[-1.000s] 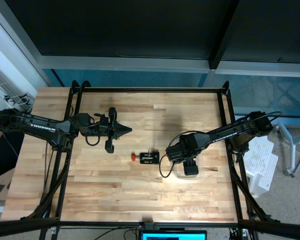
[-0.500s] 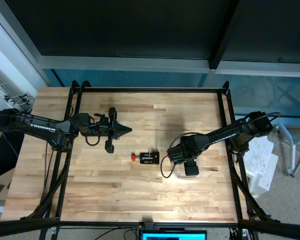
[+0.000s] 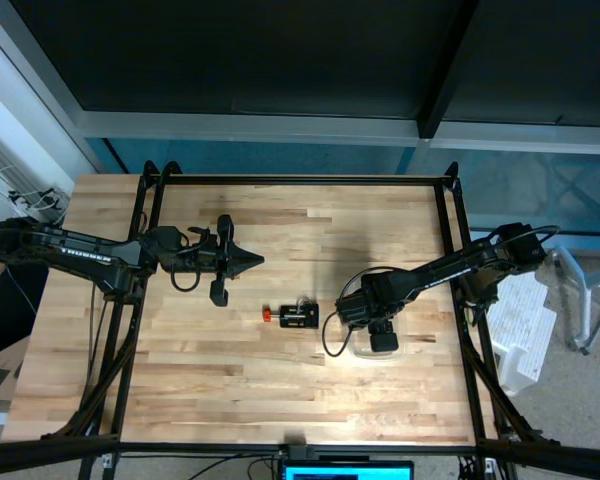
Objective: Pick the rca connector and install on the hub
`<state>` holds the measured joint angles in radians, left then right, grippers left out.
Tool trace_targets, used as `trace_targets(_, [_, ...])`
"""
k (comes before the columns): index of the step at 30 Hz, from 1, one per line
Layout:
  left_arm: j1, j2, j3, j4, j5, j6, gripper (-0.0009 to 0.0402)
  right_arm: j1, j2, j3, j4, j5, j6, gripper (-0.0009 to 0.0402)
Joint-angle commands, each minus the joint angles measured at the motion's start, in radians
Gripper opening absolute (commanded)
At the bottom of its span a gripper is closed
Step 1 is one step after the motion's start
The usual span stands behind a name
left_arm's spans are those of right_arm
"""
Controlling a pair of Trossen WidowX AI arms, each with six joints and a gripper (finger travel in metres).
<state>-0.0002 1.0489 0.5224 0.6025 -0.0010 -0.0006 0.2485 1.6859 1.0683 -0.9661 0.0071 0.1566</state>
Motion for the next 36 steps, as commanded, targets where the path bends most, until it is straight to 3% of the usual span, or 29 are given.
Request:
trace_targets(1, [0.0,0.0,0.0,0.0,0.0,0.0,0.0,0.0,0.0,0.0,0.001,0.0,-0.001,0.0115])
trace_targets(17, [0.0,0.0,0.0,0.0,0.0,0.0,0.0,0.0,-0.001,0.0,0.0,0.0,-0.001,0.0])
trace_targets(28, [0.0,0.0,0.0,0.0,0.0,0.0,0.0,0.0,-0.01,0.003,-0.003,0.0,0.002,-0.0001])
trace_targets(36, [0.0,0.0,0.0,0.0,0.0,0.0,0.0,-0.001,-0.069,0.037,-0.042,0.0,0.001,0.0])
